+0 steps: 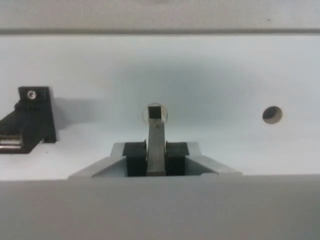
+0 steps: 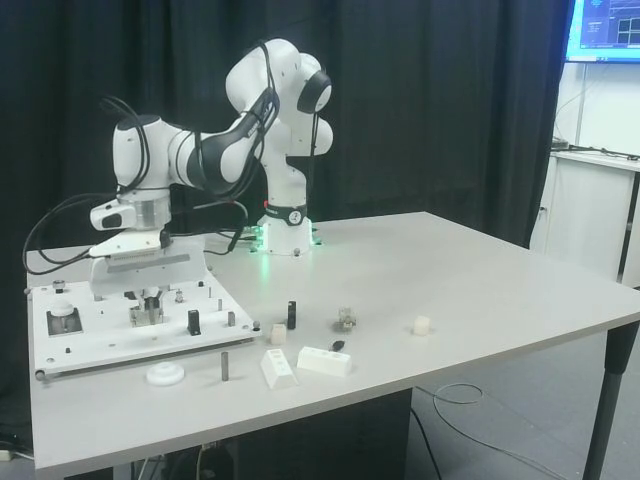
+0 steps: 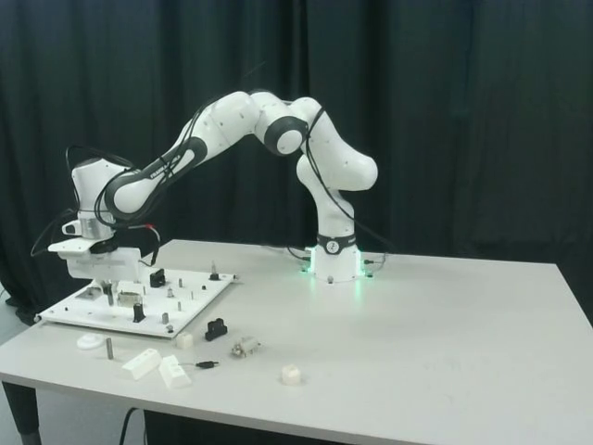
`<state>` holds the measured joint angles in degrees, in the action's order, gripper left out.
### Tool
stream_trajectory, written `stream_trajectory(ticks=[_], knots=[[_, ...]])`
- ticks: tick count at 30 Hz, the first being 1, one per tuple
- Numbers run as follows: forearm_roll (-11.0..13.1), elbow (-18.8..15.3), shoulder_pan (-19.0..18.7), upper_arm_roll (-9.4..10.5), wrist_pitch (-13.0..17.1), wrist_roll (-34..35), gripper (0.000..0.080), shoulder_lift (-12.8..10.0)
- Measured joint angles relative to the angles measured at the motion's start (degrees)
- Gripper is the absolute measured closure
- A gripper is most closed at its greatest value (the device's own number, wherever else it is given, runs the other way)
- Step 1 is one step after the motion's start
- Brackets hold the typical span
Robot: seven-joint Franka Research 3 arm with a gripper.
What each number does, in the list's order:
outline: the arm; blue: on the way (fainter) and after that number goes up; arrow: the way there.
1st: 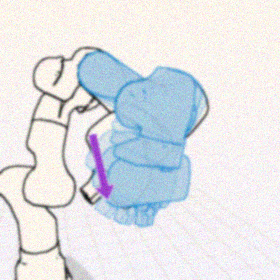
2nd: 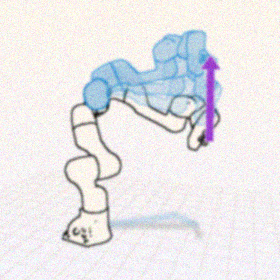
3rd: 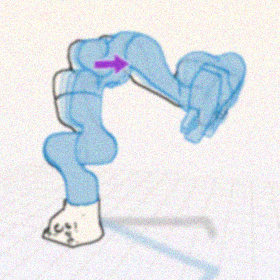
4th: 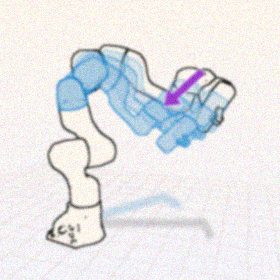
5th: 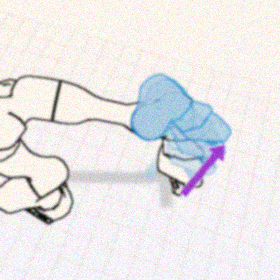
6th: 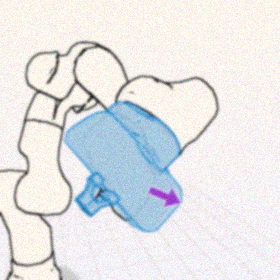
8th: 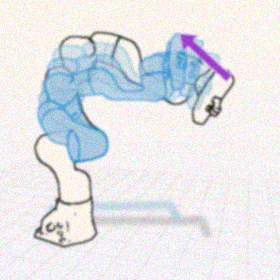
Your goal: Place square peg 3.
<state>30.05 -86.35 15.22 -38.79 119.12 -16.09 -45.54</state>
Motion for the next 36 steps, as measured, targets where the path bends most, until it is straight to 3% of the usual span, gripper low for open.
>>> stream_trajectory(ticks=[36], knots=[[-0.14,0.84,-0.11,-0.19,-0.24,1.94,0.0727,0.8]])
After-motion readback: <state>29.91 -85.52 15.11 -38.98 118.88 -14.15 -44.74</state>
